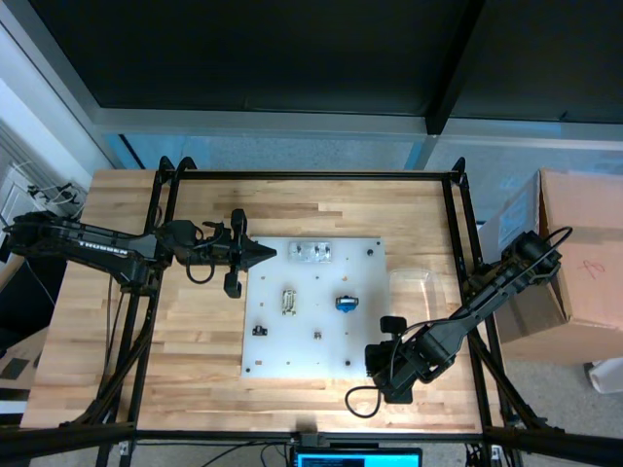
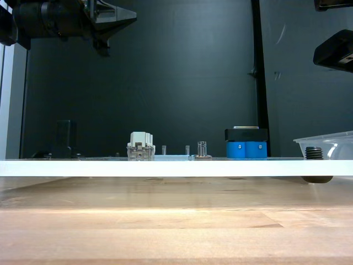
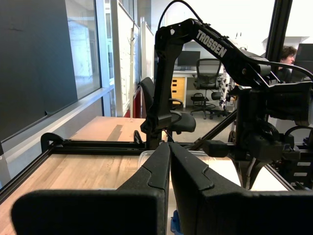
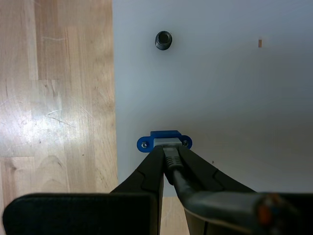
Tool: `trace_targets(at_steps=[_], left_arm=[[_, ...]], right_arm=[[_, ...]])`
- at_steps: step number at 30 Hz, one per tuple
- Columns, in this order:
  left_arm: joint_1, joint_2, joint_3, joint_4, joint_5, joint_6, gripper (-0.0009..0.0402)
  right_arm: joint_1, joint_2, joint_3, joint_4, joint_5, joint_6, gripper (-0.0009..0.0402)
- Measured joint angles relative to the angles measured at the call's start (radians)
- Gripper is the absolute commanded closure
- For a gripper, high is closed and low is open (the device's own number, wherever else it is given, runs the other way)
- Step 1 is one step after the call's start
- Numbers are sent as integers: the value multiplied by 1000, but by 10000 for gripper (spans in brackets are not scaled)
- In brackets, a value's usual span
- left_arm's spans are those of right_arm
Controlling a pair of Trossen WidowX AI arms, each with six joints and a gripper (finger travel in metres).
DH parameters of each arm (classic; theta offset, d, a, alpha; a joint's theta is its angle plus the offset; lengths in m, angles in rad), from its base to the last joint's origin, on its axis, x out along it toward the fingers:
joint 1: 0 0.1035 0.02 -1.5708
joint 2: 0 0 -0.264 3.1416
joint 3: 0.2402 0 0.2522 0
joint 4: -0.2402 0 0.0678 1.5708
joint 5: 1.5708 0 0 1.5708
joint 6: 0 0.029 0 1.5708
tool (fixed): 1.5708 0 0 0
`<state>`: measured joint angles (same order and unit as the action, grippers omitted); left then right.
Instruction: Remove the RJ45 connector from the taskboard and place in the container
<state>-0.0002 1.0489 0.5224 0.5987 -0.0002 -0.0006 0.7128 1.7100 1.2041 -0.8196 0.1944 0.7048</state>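
The right gripper (image 4: 169, 152), raised over the near right of the white taskboard (image 1: 292, 352), clamps the grey RJ45 connector (image 4: 171, 159) clear of its blue seat (image 4: 164, 142). The connector is likely light, rigid plastic, best pinched by its body. The left gripper (image 1: 265, 253), closed and empty, hovers far left.

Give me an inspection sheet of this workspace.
Surface: wooden table carrying white taskboard.
Job's things: RJ45 connector held at blue mount by the board's edge; how far in, cannot tell; container right of taskboard.
Clutter: grey plug, blue block on taskboard.
Grippers: left tool shut, high over taskboard's far left corner; right tool shut on the connector, at near right corner.
Cables: connector's grey cable trails back along right tool; black loop below right arm.
Surroundings: cardboard box at right.
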Motion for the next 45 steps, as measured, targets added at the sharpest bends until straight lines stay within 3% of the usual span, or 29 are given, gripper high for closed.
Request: trace_targets(at_steps=[16,21,38,45], left_arm=[[0,0,0,0,0,0,393],[0,0,0,0,0,0,393],[0,0,0,0,0,0,393],[0,0,0,0,0,0,393]], right_arm=[[-2,-20,1,-10,-4,0,393],[-3,-43,7,-35,18,0,393],[-11,-219,10,-66,22,5,393],[-7,-231,10,-118,21,13,393]])
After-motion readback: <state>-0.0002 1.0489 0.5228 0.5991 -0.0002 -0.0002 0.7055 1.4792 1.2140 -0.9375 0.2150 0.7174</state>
